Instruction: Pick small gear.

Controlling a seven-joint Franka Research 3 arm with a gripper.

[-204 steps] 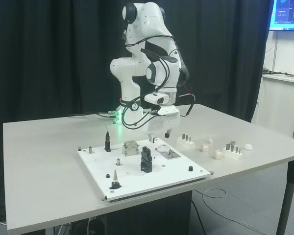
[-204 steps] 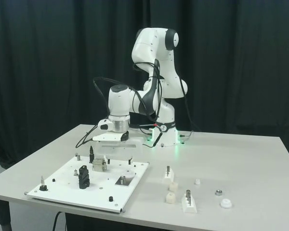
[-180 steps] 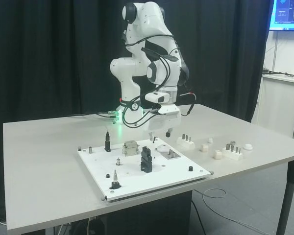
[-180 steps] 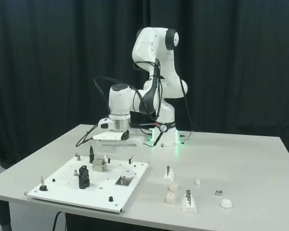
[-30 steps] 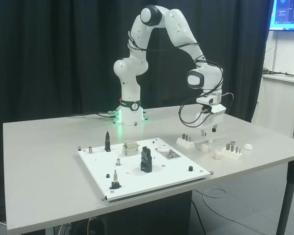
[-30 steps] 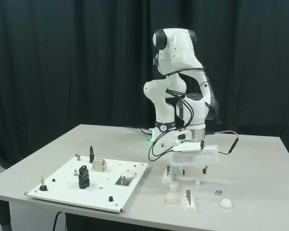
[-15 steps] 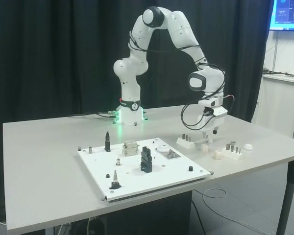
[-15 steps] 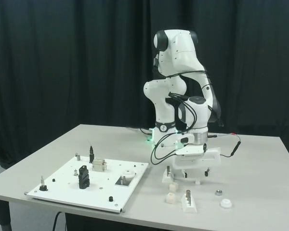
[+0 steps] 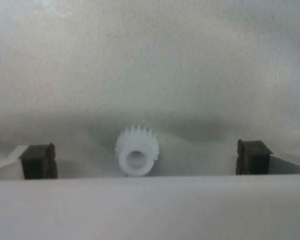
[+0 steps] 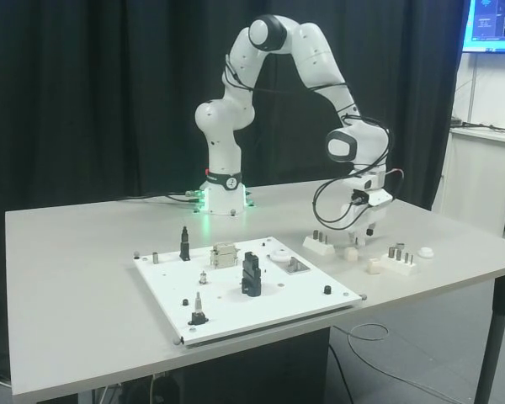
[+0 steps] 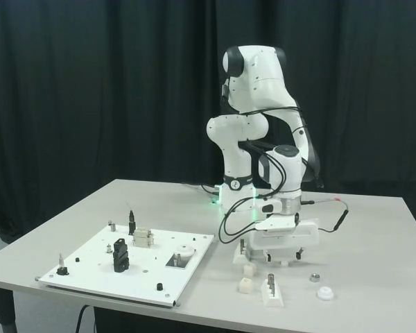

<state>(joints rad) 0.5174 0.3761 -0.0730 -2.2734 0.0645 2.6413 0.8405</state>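
Observation:
The small gear [image 9: 136, 157] is white and toothed, and lies flat on the grey table with its bore facing up. In the wrist view it sits between my two black fingertips [image 9: 38, 161], a little nearer to one of them. My gripper [image 9: 145, 159] is open, with both fingers down at table level on either side of the gear and touching nothing. From the room cameras my gripper [image 10: 360, 236] [image 11: 283, 257] hangs low over the table to the right of the white board, and its body hides the gear.
The white assembly board [image 10: 236, 290] carries black and grey fixtures and pegs. Close to the gripper stand a white peg block [image 10: 319, 245], a white cube [image 10: 351, 252], another cube [image 10: 374, 266], a second peg block [image 10: 401, 263] and a white disc [image 10: 424, 252].
The arm has swung from above the board to the right side of the table and come down, so the open fingers now straddle the small gear.

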